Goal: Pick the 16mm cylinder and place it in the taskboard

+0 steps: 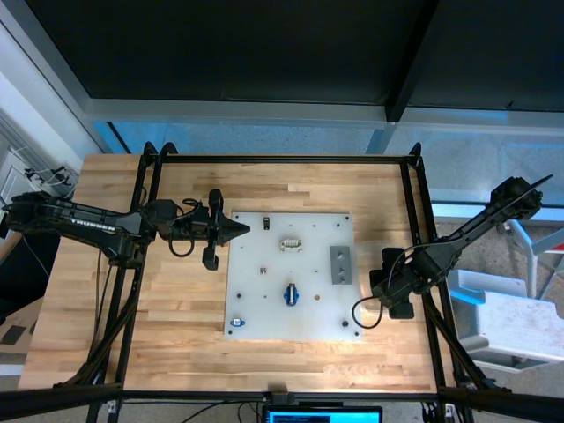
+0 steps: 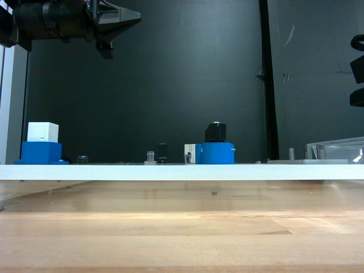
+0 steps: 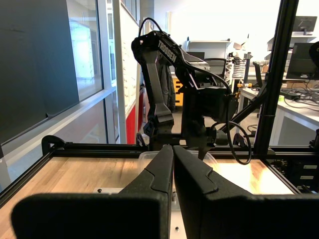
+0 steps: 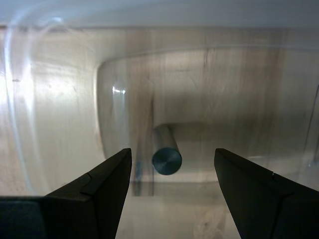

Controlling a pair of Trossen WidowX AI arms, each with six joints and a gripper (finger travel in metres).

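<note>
The 16mm cylinder [image 4: 166, 150] is a short grey metal peg lying on its side inside a clear plastic tray [image 4: 60, 89]. My right gripper [image 4: 172, 153] hangs open just above it, one finger on either side and neither touching the peg. In the high view this gripper [image 1: 393, 289] sits just off the right edge of the taskboard [image 1: 264, 300], a white square board. My left gripper [image 1: 236, 227] is shut and empty, held high over the board's left edge, also seen as the left gripper [image 2: 128, 19] and left gripper [image 3: 173, 148].
The board carries a grey metal block [image 1: 341, 264], a blue knob [image 1: 291, 295], a white connector [image 1: 291, 242] and a blue-and-white part [image 1: 236, 323]. The clear tray [image 2: 338, 149] stands on the table at the board's right. A black frame surrounds the table.
</note>
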